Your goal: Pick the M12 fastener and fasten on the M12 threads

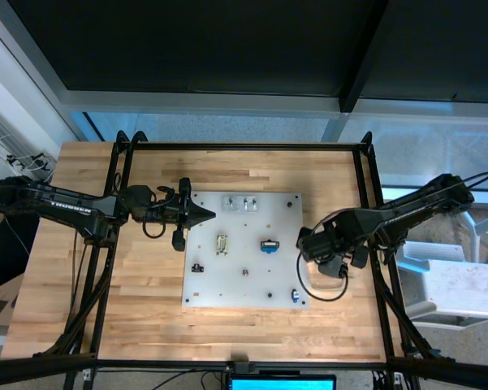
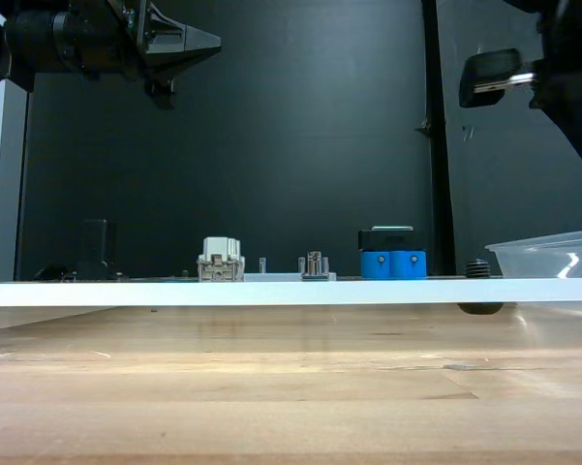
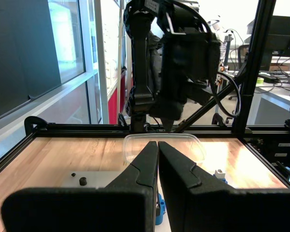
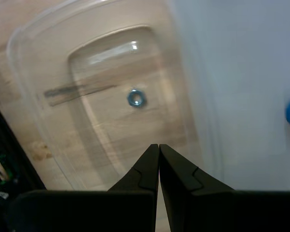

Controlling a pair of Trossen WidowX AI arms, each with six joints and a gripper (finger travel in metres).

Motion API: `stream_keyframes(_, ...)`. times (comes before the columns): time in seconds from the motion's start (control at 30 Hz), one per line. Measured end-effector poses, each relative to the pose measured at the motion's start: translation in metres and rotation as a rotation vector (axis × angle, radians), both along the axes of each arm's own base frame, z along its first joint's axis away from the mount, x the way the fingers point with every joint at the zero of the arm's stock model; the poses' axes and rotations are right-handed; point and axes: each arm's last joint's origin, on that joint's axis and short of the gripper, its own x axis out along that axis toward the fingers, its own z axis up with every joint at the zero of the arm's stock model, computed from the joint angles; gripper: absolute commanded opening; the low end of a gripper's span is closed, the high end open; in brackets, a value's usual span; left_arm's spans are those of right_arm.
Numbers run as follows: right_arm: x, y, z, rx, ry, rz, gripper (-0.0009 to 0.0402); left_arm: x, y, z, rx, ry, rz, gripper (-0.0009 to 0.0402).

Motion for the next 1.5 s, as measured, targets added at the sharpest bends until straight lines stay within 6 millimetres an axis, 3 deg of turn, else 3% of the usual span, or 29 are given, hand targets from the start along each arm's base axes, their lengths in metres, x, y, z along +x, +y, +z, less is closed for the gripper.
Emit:
stream_keyframes(0.27,0.001,0.013,-0.011,-0.01,0.018,0.178,0.0043,0.0,0.0,0.0,0.0,0.0,0.0,0.0)
stream_keyframes(0.57,0.0,0.013,-0.029,-0.008,0.01,0.183,0.0122,0.0,0.0,0.0,0.0,0.0,0.0,0.0)
stream_keyframes(0.77,-0.003,0.012,-0.039,-0.013,0.025,0.182,0.0155,0.0,0.0,0.0,0.0,0.0,0.0,0.0)
stream_keyframes(1.5,-0.01,0.009,-0.073,-0.01,0.011,0.258,0.0163,0.0,0.0,0.0,0.0,0.0,0.0,0.0)
